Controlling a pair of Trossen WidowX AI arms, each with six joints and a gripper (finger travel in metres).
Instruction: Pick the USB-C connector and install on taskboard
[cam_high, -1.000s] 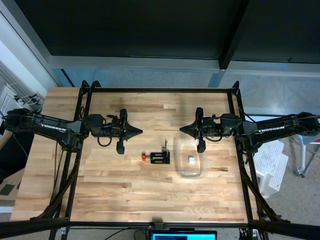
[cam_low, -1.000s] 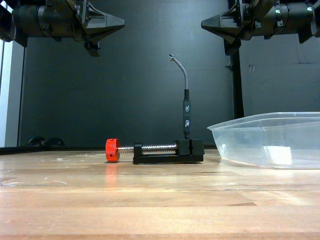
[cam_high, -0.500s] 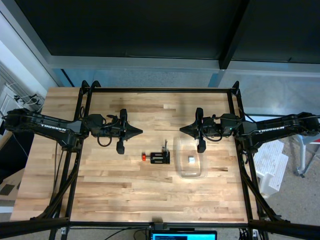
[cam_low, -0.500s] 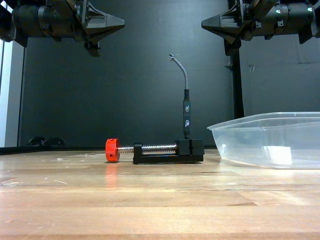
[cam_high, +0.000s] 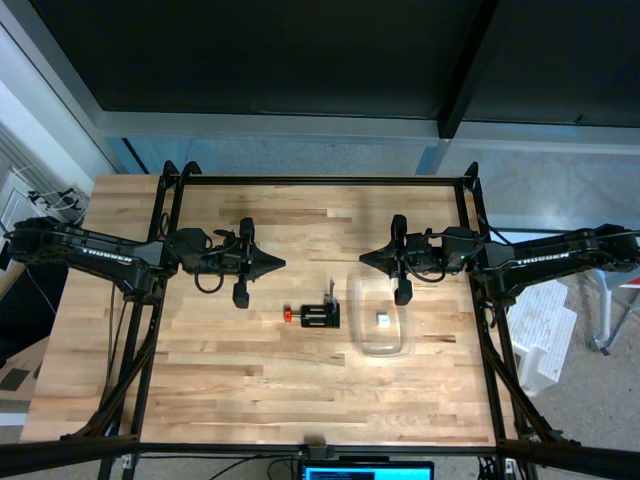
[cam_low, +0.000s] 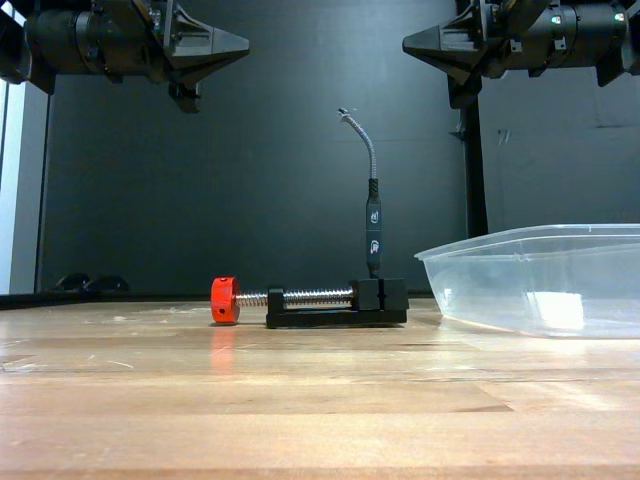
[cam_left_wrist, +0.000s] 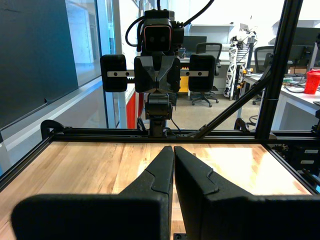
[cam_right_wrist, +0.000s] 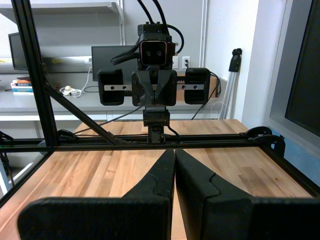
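The taskboard (cam_high: 320, 317) (cam_low: 385, 297), a small black block with an orange-red knob (cam_low: 224, 299), lies at mid-table. A dark grey USB-C connector (cam_low: 373, 232) (cam_high: 329, 295) with a silvery braided stub stands upright out of the block's right end. My left gripper (cam_high: 283, 264) (cam_low: 247, 43) (cam_left_wrist: 173, 148) hovers high up and to the block's left, shut and holding nothing. My right gripper (cam_high: 361, 260) (cam_low: 404, 45) (cam_right_wrist: 174, 150) hangs at the same height on the right, shut and holding nothing. The two point at each other, and neither touches the board.
A clear plastic tray (cam_high: 380, 346) (cam_low: 530, 280) sits just right of the block, with a small white square piece (cam_high: 383, 319) inside. A black frame (cam_high: 320, 181) runs round the table's back and sides. Bare wood lies in front of the block.
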